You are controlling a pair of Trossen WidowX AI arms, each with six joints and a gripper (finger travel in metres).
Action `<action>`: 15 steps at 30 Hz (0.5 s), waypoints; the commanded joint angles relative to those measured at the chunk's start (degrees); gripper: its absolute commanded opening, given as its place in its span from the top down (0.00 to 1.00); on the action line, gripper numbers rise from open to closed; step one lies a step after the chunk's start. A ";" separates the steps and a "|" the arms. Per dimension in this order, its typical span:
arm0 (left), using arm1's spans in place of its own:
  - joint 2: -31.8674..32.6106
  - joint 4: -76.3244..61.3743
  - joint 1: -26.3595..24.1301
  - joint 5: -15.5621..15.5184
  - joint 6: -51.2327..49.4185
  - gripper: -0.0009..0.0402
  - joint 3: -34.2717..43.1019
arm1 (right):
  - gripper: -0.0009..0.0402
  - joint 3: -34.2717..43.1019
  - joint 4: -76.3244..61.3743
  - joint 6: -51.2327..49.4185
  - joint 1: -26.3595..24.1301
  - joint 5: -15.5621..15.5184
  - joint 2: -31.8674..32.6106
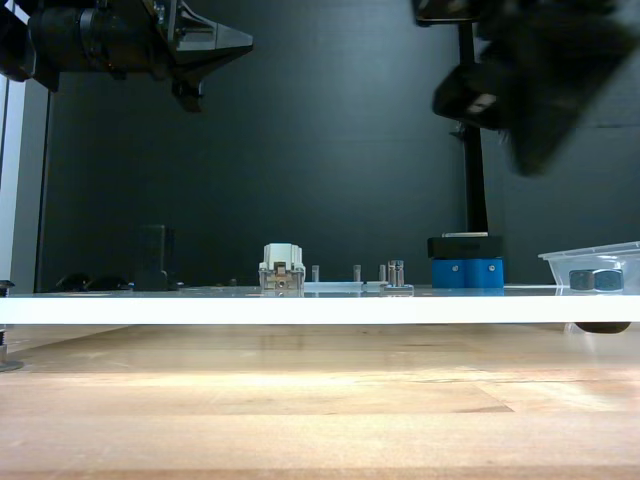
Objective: Pick the M12 nut and place it on its threads and fasten
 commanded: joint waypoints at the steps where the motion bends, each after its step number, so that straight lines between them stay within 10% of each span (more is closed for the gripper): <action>1: 0.02 -0.02 0.00 0.02 0.02 0.98 0.02 | 0.98 -4.46 6.29 -2.32 -2.95 1.55 -5.79; 10: 0.02 -0.02 0.02 0.02 0.02 0.98 0.02 | 0.98 -19.21 29.31 -10.69 -14.67 0.76 -23.10; 15: 0.02 -0.02 0.00 0.02 0.02 0.98 0.02 | 0.98 -24.98 42.16 -14.38 -20.74 -5.49 -29.79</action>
